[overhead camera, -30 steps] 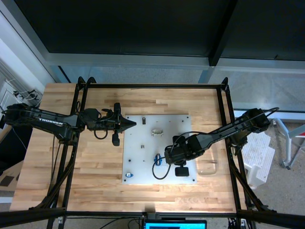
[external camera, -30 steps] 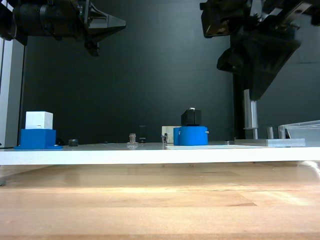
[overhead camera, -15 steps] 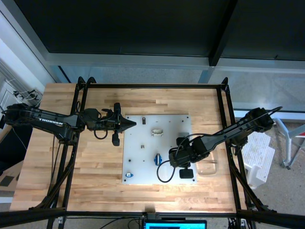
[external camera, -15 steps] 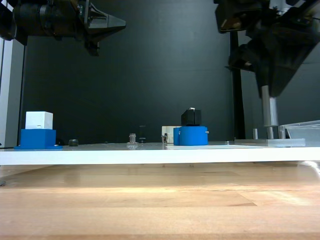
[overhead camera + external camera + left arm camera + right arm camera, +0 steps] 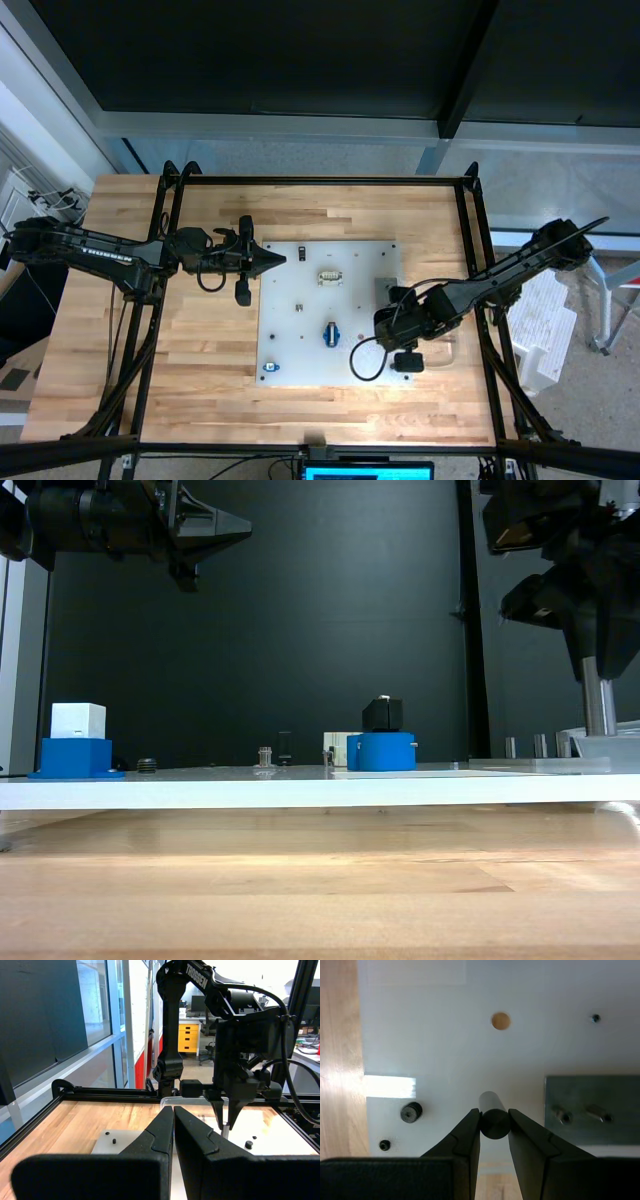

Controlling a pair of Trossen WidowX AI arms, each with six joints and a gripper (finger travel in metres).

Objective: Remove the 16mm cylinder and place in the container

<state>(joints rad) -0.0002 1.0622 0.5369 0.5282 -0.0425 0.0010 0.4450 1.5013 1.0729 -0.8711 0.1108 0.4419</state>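
Note:
My right gripper (image 5: 494,1122) is shut on the 16mm cylinder (image 5: 493,1116), a smooth silver-grey metal peg that hangs upright from its fingers. In the low view the cylinder (image 5: 599,705) is lifted off the white board (image 5: 300,785), close to the near wall of the clear container (image 5: 612,742). From above, the right gripper (image 5: 393,322) is over the board's right edge, with the container (image 5: 447,352) just beyond it and partly hidden by the arm. My left gripper (image 5: 272,258) is shut and empty, held high over the board's upper left corner (image 5: 173,1127).
The white board (image 5: 300,330) carries a grey metal block (image 5: 592,1107) with thin pegs, a blue round fixture (image 5: 381,750), a blue base with a white cube (image 5: 76,745) and small black screws (image 5: 411,1112). A black frame (image 5: 470,250) borders the wooden table.
My right gripper has carried the cylinder to the right, from the middle of the board to its right edge by the container. The left arm has not moved.

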